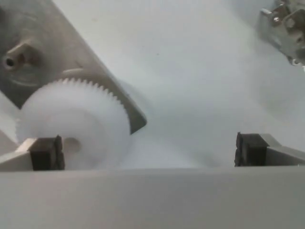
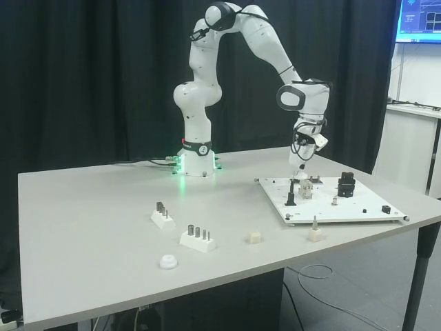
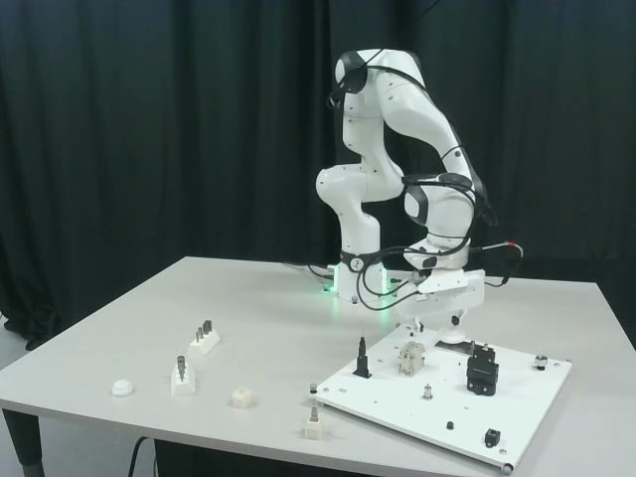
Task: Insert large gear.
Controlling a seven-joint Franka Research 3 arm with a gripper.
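Fingertip pads (image 1: 46, 153) of the gripper (image 1: 147, 151) stand wide apart, grasping nothing; large gear (image 1: 76, 121), lower left of wrist view, sits on its grey plate (image 1: 62, 43), apparently seated and released.

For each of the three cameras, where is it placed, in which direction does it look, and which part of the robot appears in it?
Wrist view: on the arm's wrist, looking down past both open fingertips of the gripper at the large gear on a grey plate.
First room view: off one long edge of the table, facing the whole arm and black curtain.
Second room view: off a table corner, facing the arm from another side.
Both room views share the white board and the peg blocks.
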